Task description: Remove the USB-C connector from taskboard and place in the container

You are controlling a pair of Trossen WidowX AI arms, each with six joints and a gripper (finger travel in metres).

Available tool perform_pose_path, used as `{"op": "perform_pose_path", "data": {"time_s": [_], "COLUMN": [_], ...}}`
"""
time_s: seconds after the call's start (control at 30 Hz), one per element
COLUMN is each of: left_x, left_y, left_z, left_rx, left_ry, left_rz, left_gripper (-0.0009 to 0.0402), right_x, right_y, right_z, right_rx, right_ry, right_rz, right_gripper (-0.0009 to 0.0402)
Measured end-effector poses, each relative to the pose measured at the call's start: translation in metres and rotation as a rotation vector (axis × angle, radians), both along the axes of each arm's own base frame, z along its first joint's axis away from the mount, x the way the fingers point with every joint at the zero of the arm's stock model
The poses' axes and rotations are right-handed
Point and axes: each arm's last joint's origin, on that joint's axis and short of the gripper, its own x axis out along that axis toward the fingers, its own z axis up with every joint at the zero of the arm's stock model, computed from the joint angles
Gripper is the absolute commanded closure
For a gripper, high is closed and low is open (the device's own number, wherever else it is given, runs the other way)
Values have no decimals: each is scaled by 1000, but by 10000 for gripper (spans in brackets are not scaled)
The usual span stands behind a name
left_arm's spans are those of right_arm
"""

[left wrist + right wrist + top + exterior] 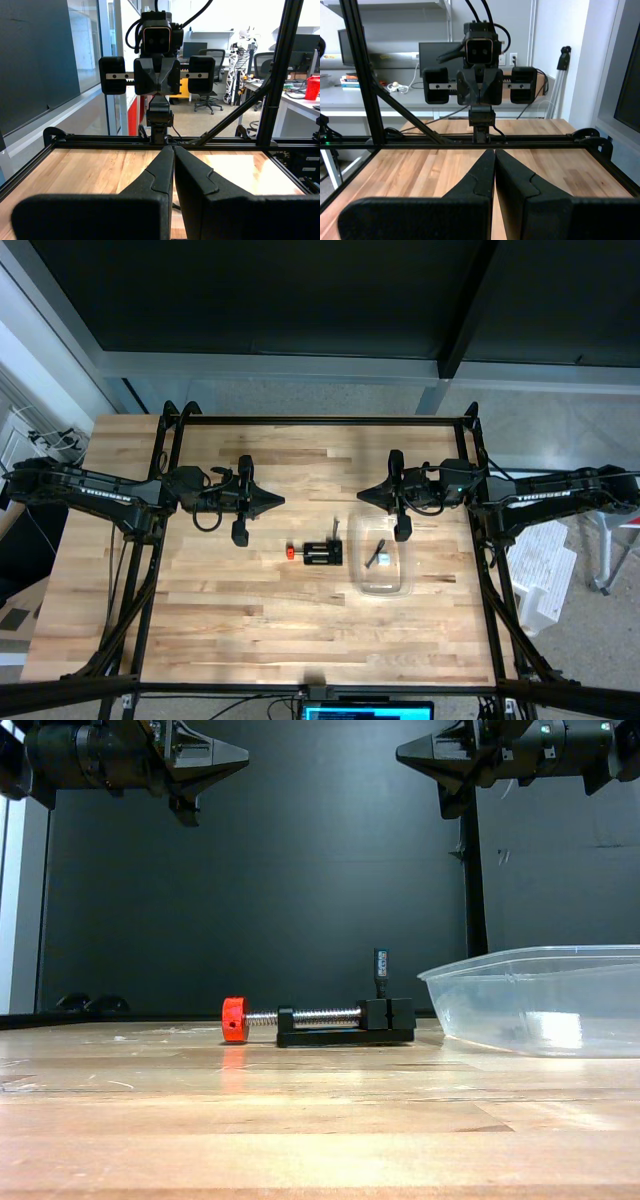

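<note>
USB-C connector [380, 970]: a thin dark piece stands upright in the clamp of the taskboard [345, 1025], at the end away from the red-orange knob [234, 1019], and rises well above the block. Nothing grips it.

In the high view the taskboard lies with its knob toward the left arm. The clear container [401, 586] sits just beside the taskboard's other end, with a narrow strip of wooden table [200, 620] between them. Inside the container, on the side nearest the taskboard, a short dark stick [371, 556] and a small pale square piece [384, 558] lie close together. I cannot tell whether that stick is the same kind of plug as the upright one.

The left gripper [282, 501] hangs high over the table, beyond the taskboard on its knob side, its fingers pressed together with nothing between them. The right gripper [359, 493] hangs at a similar height beyond the taskboard on the container's side, fingers likewise closed on nothing. The two tips point toward each other, well apart.
</note>
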Motion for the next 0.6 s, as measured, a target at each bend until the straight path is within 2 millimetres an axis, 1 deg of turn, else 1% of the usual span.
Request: {"op": "perform_pose_path", "data": {"time_s": [0.27, 0.6], "left_x": [0, 0], "left_y": [0, 0], "left_z": [0, 0], "left_rx": [0, 0], "left_ry": [0, 0], "left_rz": [0, 0], "left_gripper": [393, 393], "right_x": [-1, -1], "right_y": [0, 0], "right_z": [-6, -6], "right_rx": [2, 2], "right_ry": [11, 7], "right_rz": [0, 0], "right_gripper": [393, 393]}}
